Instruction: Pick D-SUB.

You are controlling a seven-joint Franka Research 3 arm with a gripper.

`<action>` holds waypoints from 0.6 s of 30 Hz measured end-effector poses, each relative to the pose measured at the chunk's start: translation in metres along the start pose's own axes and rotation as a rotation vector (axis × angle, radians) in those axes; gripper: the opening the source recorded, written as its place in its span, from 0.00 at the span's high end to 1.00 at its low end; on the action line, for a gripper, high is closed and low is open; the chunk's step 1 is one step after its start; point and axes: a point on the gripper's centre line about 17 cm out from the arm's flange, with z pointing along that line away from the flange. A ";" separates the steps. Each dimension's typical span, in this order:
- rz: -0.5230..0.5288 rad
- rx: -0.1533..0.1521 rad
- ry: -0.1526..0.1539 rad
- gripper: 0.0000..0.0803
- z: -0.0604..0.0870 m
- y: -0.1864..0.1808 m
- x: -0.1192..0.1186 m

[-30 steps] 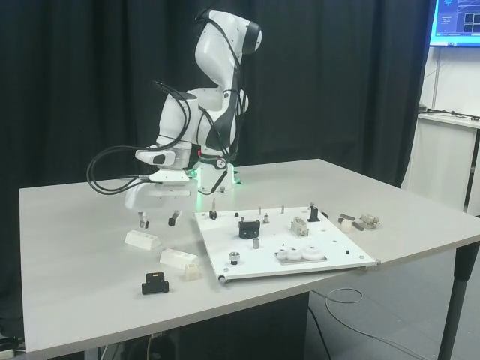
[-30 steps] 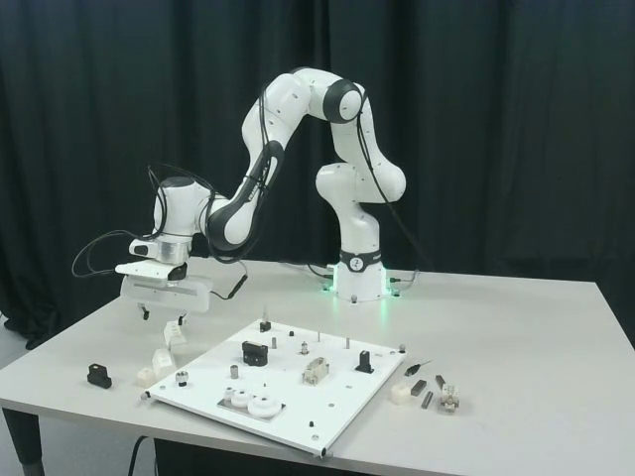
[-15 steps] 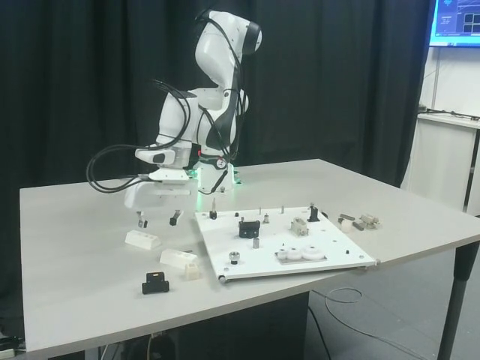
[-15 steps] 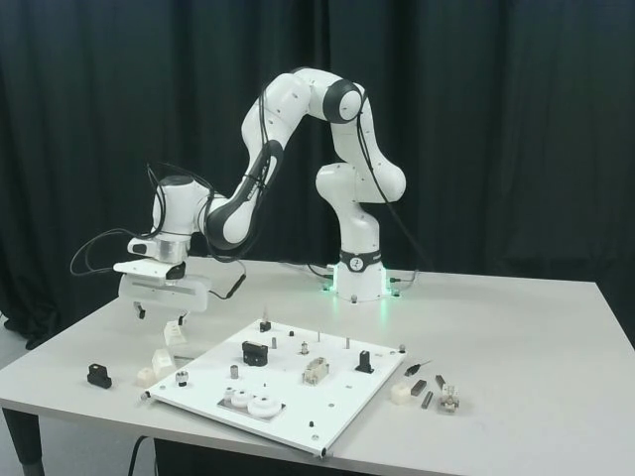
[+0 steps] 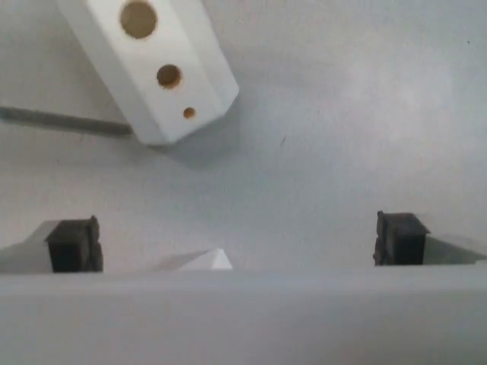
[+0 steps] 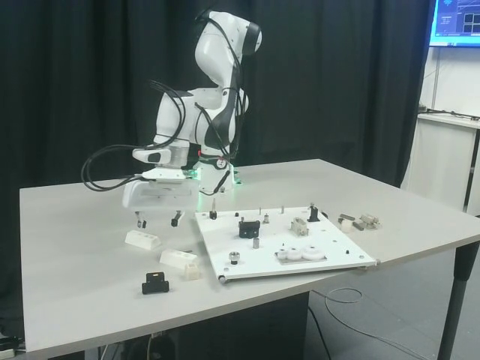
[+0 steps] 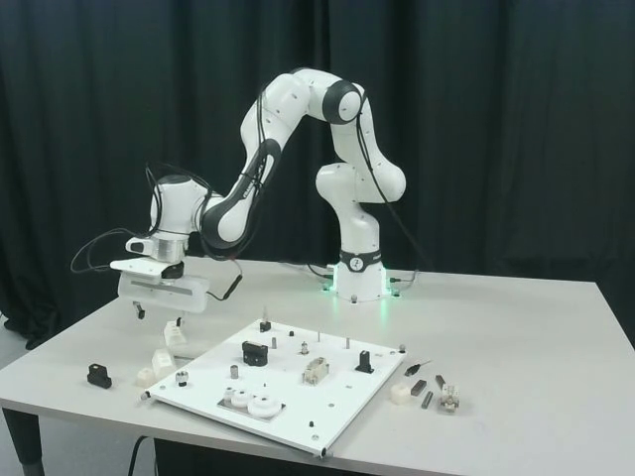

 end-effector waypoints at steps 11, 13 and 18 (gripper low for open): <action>0.192 -0.004 0.053 0.00 -0.009 0.013 0.019; 0.230 -0.006 0.069 0.00 -0.012 0.017 0.026; 0.296 -0.021 0.102 0.00 -0.021 0.031 0.044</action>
